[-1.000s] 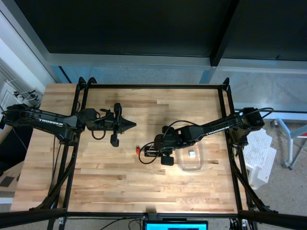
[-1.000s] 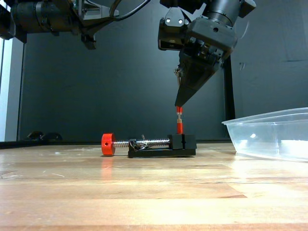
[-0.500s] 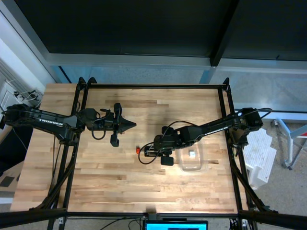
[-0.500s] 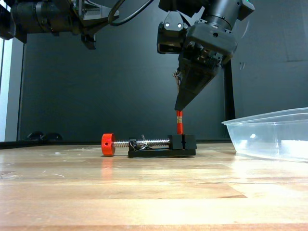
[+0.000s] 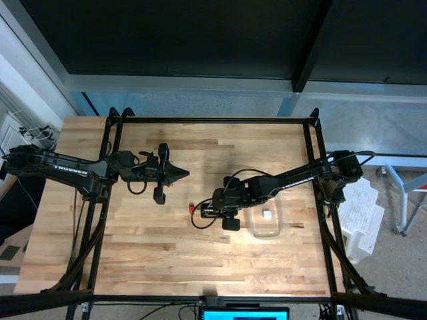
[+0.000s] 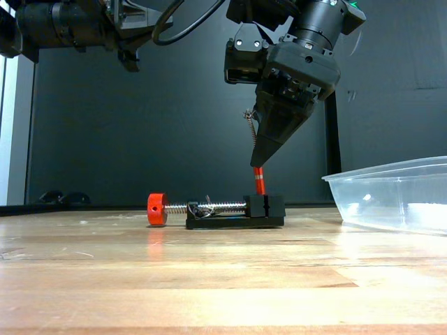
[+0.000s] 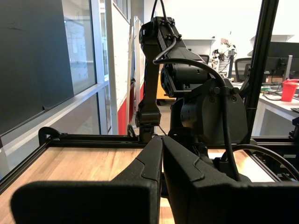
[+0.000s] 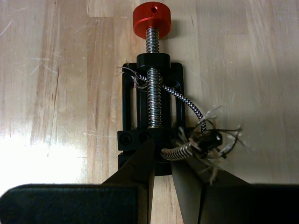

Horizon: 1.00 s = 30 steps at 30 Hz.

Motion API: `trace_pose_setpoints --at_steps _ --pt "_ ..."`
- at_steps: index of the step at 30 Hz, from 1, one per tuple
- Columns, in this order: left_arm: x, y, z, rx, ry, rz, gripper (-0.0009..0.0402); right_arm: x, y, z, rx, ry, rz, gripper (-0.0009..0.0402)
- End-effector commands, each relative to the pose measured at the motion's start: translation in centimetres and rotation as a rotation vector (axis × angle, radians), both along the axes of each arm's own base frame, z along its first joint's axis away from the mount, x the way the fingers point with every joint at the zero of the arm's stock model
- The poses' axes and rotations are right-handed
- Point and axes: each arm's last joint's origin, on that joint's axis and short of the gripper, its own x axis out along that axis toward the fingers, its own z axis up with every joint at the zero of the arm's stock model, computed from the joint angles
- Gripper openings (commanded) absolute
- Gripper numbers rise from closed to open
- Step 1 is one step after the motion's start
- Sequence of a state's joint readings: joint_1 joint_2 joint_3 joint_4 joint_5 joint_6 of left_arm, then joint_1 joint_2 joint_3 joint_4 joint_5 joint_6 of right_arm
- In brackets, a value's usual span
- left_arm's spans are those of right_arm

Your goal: Pick the RCA connector and install on taskboard

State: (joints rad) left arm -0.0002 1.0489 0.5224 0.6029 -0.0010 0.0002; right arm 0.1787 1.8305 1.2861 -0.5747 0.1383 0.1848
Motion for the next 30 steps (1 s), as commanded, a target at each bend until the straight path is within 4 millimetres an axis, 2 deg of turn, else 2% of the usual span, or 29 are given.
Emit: trace_pose_setpoints --at_steps 1,6,15,25,30 --pt "0.0 0.0 0.0 0.0 0.0 0.0 0.0 -0.2 0.0 -0.1 -0.002 0.013 0.001 0.0" --pt "0.0 0.0 0.0 0.0 0.0 0.0 0.0 -0.2 0.0 0.1 -0.001 0.008 0.001 0.0006" --pt "0.0 0.0 0.0 0.0 0.0 0.0 0.0 -0.2 0.0 0.1 -0.002 0.007 0.0 0.0049" --pt "0.0 0.0 0.0 0.0 0.0 0.0 0.0 -0.5 -0.1 1.0 0.004 -0.019 0.0 0.0073" --pt "0.0 0.0 0.0 0.0 0.0 0.0 0.0 -0.7 -0.1 1.4 0.004 -0.025 0.003 0.0099"
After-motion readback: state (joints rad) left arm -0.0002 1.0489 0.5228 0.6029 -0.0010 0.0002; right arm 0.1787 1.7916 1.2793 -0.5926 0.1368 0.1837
